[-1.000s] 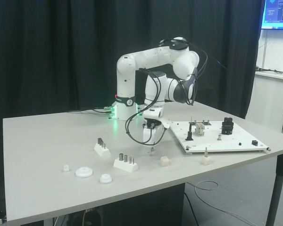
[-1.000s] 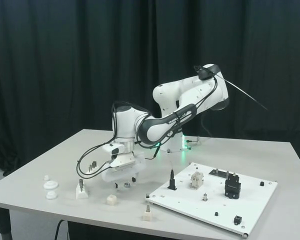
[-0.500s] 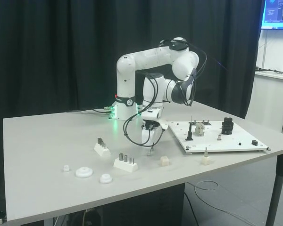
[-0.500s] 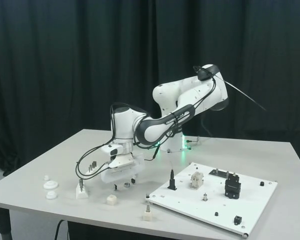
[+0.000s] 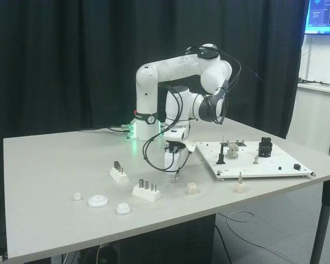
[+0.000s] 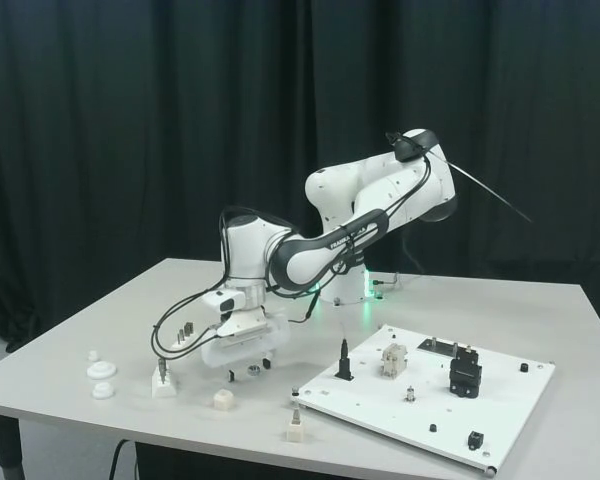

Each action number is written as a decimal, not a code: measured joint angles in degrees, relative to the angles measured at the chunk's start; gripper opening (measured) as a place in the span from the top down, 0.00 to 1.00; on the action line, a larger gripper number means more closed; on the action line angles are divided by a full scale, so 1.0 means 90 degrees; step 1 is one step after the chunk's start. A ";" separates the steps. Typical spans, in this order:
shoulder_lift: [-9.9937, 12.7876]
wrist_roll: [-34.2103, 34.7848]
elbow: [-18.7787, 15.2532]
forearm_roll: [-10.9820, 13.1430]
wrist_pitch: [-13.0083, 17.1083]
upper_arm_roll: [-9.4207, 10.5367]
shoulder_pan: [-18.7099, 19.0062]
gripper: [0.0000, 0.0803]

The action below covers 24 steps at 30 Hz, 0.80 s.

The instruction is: Pick bolt 4.

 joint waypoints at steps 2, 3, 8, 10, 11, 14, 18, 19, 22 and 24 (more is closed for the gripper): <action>0.0000 0.0000 0.0000 0.0025 0.0000 0.0017 0.0000 0.00; 0.0000 0.0000 0.0000 0.0042 0.0000 0.0026 0.0000 0.00; 0.0001 0.0000 -0.0005 0.0070 0.0001 0.0026 0.0000 0.00; 0.0001 0.0000 -0.0006 0.0072 0.0001 0.0026 0.0000 0.00; 0.0001 0.0000 -0.0006 0.0072 0.0000 0.0026 0.0000 0.00; 0.0001 0.0000 -0.0011 0.0072 0.0000 0.0025 0.0000 0.18; 0.0001 0.0000 -0.0019 0.0072 0.0000 0.0024 0.0000 0.38; 0.0001 0.0000 -0.0021 0.0072 0.0000 0.0024 0.0000 0.38; 0.0001 0.0004 -0.0023 0.0072 0.0000 0.0024 0.0000 0.38; 0.0001 0.0018 -0.0025 0.0072 0.0000 0.0022 0.0000 0.61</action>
